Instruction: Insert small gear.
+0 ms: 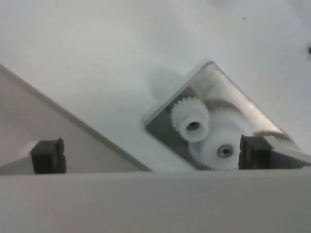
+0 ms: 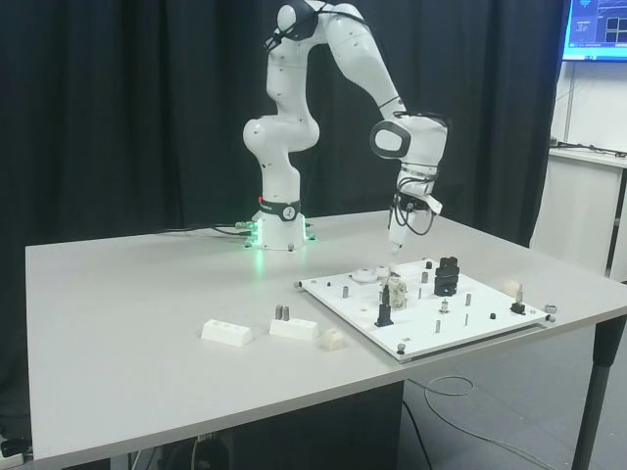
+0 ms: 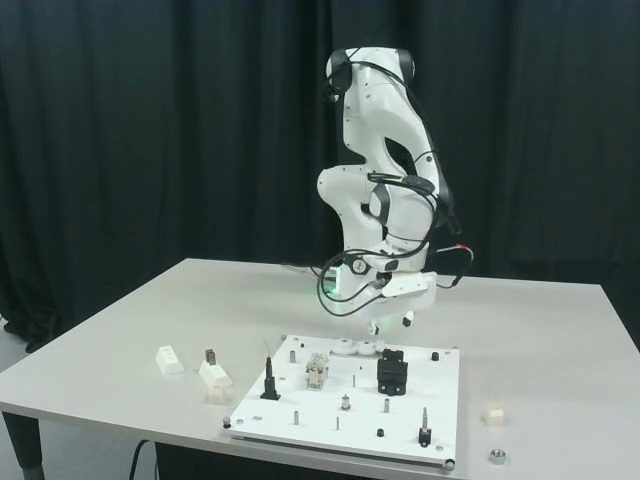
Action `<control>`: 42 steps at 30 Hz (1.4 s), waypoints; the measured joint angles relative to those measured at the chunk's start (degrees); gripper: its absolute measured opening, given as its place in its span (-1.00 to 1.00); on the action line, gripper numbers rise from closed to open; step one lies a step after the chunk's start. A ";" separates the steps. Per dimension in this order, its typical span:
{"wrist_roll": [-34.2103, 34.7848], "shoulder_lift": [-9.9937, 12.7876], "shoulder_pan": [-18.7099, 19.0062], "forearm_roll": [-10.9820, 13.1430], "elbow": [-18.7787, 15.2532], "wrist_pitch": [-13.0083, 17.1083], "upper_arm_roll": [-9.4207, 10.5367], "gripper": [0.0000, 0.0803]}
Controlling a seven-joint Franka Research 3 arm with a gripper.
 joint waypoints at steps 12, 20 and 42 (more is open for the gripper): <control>2.36 0.52 -0.03 -0.61 -0.48 -0.41 1.22 0.99; 3.02 2.52 -0.58 -1.18 -0.48 1.53 1.22 0.99; 4.24 3.84 -0.72 -1.19 -0.79 2.66 1.78 0.99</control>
